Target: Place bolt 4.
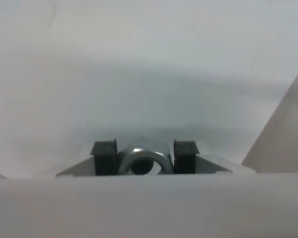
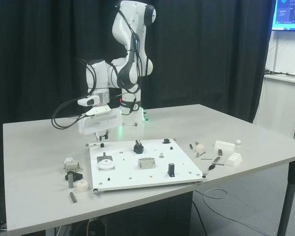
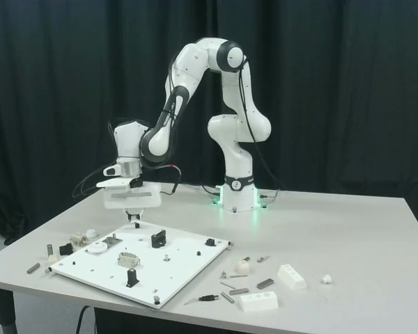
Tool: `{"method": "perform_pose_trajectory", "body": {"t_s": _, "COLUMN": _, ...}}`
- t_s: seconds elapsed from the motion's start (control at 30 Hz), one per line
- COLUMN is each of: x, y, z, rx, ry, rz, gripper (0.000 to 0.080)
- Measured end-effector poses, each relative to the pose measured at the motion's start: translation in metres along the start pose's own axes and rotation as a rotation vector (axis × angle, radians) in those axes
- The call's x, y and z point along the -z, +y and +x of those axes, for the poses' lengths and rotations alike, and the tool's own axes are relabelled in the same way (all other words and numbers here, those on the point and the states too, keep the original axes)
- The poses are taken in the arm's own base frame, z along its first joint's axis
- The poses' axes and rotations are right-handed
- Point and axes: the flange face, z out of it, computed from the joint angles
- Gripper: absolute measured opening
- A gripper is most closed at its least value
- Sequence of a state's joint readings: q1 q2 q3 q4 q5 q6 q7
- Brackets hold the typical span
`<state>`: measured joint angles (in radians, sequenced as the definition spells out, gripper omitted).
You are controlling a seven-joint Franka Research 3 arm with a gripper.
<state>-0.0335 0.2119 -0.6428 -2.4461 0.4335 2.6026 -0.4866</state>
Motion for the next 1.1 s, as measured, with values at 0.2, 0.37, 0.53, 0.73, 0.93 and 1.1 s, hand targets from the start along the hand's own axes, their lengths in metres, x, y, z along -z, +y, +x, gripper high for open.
{"method": "perform_pose_trajectory", "body": {"t_s": 0.2, "x": 0.007, "y": 0.001, "z": 0.002, "rx": -0.005, "ry": 0.011, "rz": 0.010, "gripper": 0.0241}}
{"method": "perform_pose_trajectory", "body": {"t_s": 0.37, "x": 0.011, "y": 0.002, "z": 0.005, "rx": -0.008, "ry": 0.014, "rz": 0.016, "gripper": 0.0241}}
{"method": "perform_pose_trajectory", "body": {"t_s": 0.53, "x": 0.014, "y": 0.002, "z": 0.007, "rx": -0.007, "ry": 0.019, "rz": 0.019, "gripper": 0.0241}}
{"method": "perform_pose_trajectory", "body": {"t_s": 0.73, "x": 0.017, "y": 0.001, "z": 0.010, "rx": -0.006, "ry": 0.025, "rz": 0.022, "gripper": 0.0241}}
{"method": "perform_pose_trajectory", "body": {"t_s": 0.93, "x": 0.022, "y": 0.000, "z": 0.012, "rx": -0.003, "ry": 0.029, "rz": 0.028, "gripper": 0.0241}}
{"method": "perform_pose_trajectory", "body": {"t_s": 1.1, "x": 0.025, "y": 0.000, "z": 0.014, "rx": -0.004, "ry": 0.034, "rz": 0.032, "gripper": 0.0241}}
